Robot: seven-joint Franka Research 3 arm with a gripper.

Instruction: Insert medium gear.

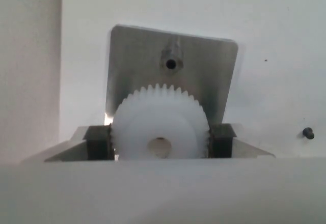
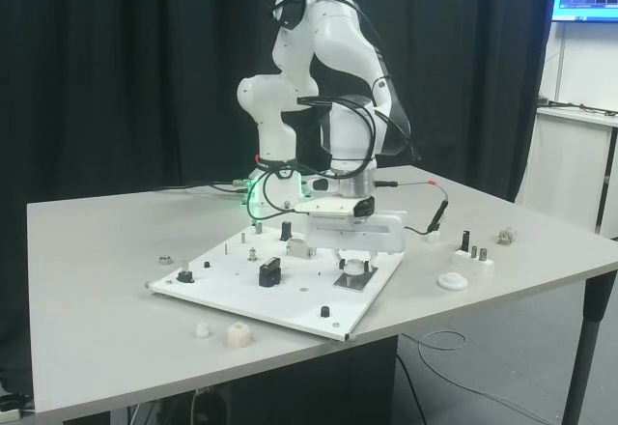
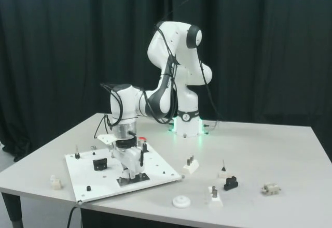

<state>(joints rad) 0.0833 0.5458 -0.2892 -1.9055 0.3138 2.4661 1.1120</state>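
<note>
The medium gear (image 1: 160,130) is sitting closest to my wrist camera, a white toothed wheel with a round bore at its centre, and I am gripping it between my two fingers (image 1: 98,141), whose dark pads are pressing on opposite edges of its rim. The fingers are clenched on the gear, one at each side, with the wheel filling the whole gap between them.

Directly behind the gear, a grey metal plate (image 1: 204,66) is lying on the white board (image 2: 290,295), and a single peg (image 1: 171,63) is standing up from that plate, just beyond the gear's teeth as my camera sees it. I cannot tell whether the gear's bore is lined up with the peg or whether the gear is touching the plate.

In the room views, my white arm (image 3: 155,96) is reaching down from its base to the board's near corner, and the gear (image 2: 355,267) is hanging low over the plate (image 2: 353,281). The board is resting on the grey desk (image 2: 87,319), carrying several small black fixtures (image 2: 269,272). A white disc (image 3: 181,201) is lying on the desk well apart from the board, and a small white block (image 2: 237,333) is sitting just off the board's front edge.
</note>
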